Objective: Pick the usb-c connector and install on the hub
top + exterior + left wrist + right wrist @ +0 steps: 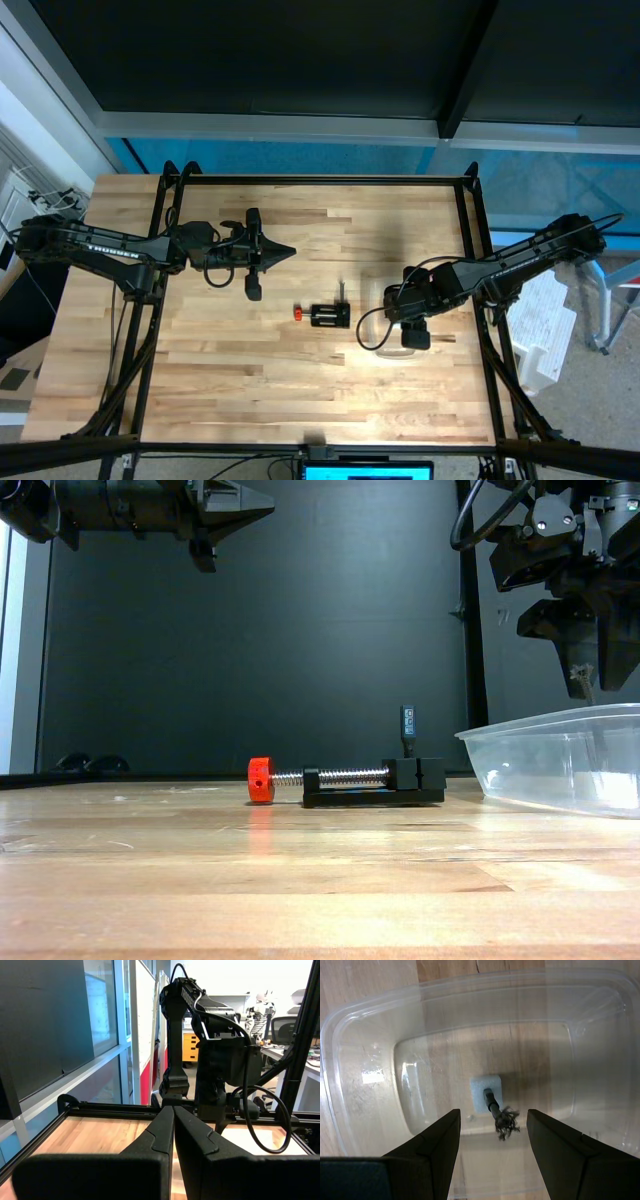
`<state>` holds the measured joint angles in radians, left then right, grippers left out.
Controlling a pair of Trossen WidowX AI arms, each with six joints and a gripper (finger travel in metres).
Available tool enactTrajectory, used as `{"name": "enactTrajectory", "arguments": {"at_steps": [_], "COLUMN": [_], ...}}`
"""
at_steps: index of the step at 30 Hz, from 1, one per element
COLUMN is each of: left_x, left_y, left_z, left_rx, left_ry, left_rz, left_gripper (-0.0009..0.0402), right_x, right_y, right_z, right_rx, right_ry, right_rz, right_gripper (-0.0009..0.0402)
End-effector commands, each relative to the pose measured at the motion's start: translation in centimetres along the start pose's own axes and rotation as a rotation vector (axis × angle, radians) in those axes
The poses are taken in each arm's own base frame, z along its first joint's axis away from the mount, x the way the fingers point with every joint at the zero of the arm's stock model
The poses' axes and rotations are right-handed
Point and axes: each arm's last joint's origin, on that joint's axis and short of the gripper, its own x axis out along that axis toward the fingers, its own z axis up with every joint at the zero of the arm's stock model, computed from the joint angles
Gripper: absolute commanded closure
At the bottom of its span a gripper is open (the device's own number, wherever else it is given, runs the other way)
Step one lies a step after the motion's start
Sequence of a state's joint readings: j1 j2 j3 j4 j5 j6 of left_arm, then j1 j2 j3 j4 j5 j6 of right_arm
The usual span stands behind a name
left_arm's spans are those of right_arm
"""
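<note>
Okay, tiny dark-grey usb-c connector (491, 1099) in clear plastic tray (360, 1035) looks light, stiff, slippery; pinch its short body, not the frayed end. The right claw (492, 1111) hangs wide above it; the left claw (288, 250) is closed, parked upper left.

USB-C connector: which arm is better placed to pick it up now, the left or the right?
Right. The right gripper hangs open directly over the clear tray, where the usb-c connector lies below its fingers. The left gripper is shut and held high, away from the tray.
</note>
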<state>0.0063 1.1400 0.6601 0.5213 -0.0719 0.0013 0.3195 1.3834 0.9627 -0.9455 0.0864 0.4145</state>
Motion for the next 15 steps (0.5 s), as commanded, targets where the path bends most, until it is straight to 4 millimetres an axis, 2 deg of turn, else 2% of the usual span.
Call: {"name": "enactTrajectory", "arguments": {"at_steps": [1, 15], "left_x": [0.0, 0.0], "left_y": [0.0, 0.0], "left_z": [0.0, 0.0], "left_rx": [0.0, 0.0], "left_ry": [0.0, 0.0], "left_rz": [0.0, 0.0], "left_gripper": [0.0393, 0.0393], "right_x": [0.3, 1.3], "right_y": [0.0, 0.2], "right_z": [-0.1, -0.3], "right_rx": [-0.001, -0.002], "right_ry": [-0.002, -0.038], "right_rz": [0.001, 0.017], "right_gripper": [0.021, 0.021]}}
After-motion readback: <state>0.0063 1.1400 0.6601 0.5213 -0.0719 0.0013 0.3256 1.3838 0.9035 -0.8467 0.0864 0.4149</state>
